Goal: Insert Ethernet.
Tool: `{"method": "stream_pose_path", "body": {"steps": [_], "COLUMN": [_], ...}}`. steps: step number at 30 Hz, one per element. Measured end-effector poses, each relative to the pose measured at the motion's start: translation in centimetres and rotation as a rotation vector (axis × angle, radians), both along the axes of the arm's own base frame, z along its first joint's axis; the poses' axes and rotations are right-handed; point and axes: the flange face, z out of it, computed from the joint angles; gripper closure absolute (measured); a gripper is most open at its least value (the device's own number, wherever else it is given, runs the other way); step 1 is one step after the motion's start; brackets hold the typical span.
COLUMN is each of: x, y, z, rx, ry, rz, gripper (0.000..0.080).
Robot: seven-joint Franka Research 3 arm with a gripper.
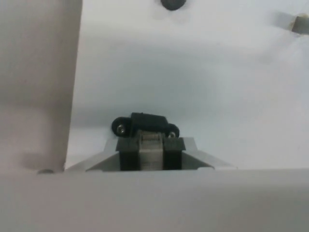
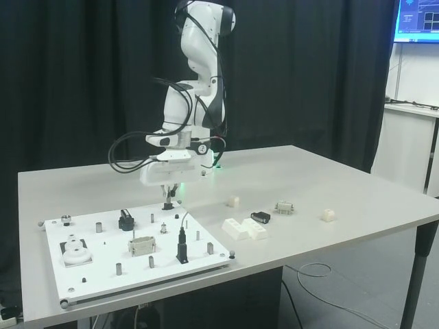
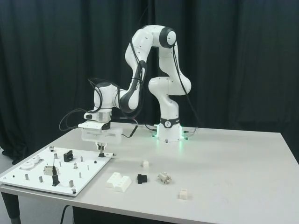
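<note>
My fingers (image 1: 151, 153) pinch the Ethernet plug (image 1: 151, 151) right over the black socket (image 1: 146, 124) at the white board's (image 2: 206, 260) far edge. I judge insertion is underway; next I'd press straight down, keeping alignment.

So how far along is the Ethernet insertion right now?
Picked up, it seems: the pincer is shut on the plug. In hand: the plug is down at a black socket at the edge of the white board. Left: whether it is fully seated cannot be told, and the pincer has not let go.
</note>
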Motion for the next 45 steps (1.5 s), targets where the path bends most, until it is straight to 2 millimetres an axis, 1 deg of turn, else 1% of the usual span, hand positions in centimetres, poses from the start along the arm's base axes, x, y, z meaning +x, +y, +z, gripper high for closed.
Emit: {"method": "stream_pose_path", "body": {"steps": [17,45], "x": [-0.23,-0.37], "y": [-0.3,-0.11], "z": [0.07,0.16], "rx": [0.009,0.024], "ry": [0.014,0.026], "rz": [-0.01,-0.012], "gripper": [0.0704,0.0704]}}
